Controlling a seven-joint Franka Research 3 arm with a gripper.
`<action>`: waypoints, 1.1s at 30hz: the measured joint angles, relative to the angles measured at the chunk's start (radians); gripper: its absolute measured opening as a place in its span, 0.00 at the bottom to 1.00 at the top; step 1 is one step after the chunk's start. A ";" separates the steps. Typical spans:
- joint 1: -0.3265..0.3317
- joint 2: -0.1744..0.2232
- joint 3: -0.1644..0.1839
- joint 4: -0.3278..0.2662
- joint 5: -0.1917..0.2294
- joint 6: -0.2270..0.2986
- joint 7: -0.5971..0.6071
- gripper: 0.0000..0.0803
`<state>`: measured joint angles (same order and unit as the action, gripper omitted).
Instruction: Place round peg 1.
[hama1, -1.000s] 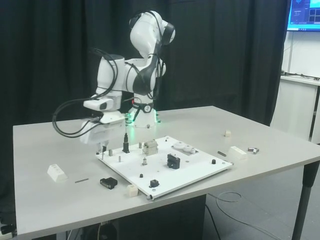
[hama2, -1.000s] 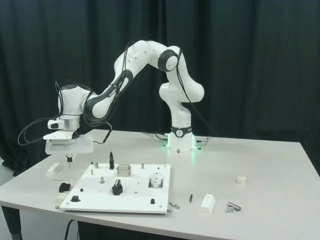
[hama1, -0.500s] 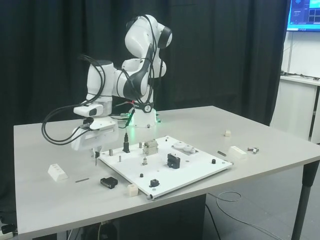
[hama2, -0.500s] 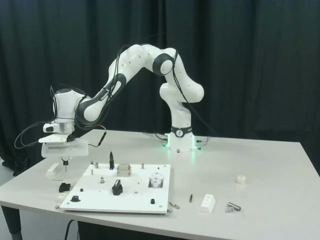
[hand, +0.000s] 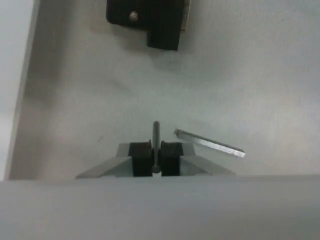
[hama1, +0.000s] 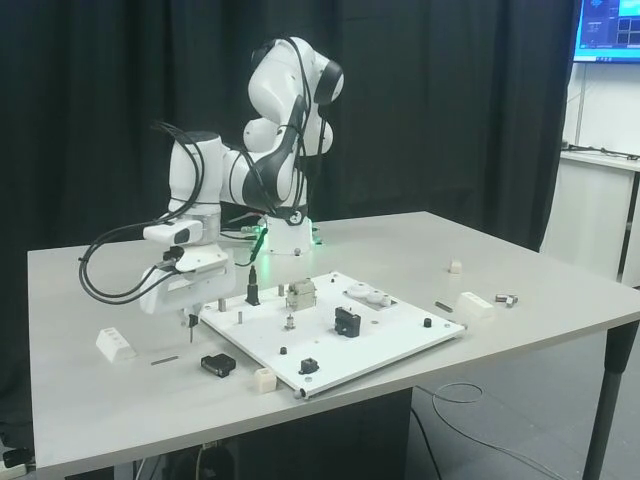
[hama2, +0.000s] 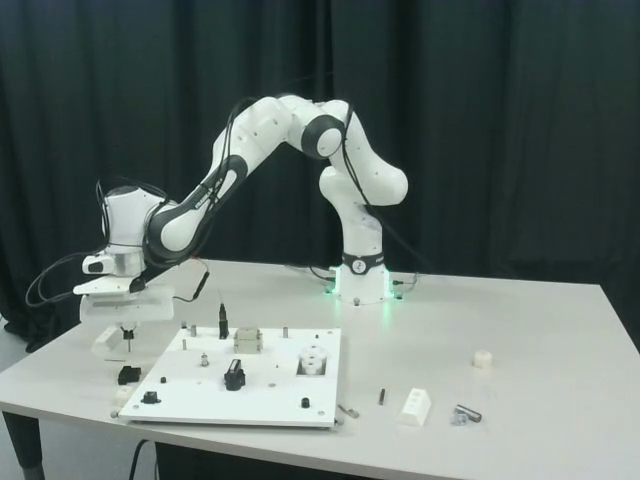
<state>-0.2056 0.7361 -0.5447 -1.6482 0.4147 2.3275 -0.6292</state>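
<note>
My gripper (hand: 156, 159) is shut on a thin grey round peg (hand: 156, 134) that sticks out past the fingertips. In the first room view the gripper (hama1: 188, 321) hangs low over the grey table, just left of the white board (hama1: 385, 350). A second grey peg (hand: 210, 143) lies flat on the table right beside the held one, also seen as the lying peg (hama1: 163, 360). A black part (hand: 147, 19) sits a little further on; the same black part (hama1: 217, 365) lies near the table's front. From the second room view the gripper (hama2: 126, 333) is off the board's far left corner.
A white block (hama1: 115, 345) lies left of the gripper and a white cube (hama1: 264, 379) by the board's front corner. The board carries several small posts and black fixtures (hama1: 346, 323). At the table's right lie another white block (hama1: 476, 305), a screw (hama1: 506, 299) and a small cube (hama1: 456, 266).
The arm has swung left, carrying the peg from the board's left corner out over the bare table, and has come down a little.
</note>
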 joint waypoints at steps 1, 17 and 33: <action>-0.001 0.005 0.000 0.004 0.004 0.000 -0.001 0.04; -0.011 0.066 0.001 0.059 0.053 0.000 -0.023 0.04; -0.019 0.085 0.002 0.083 0.067 0.000 -0.023 0.76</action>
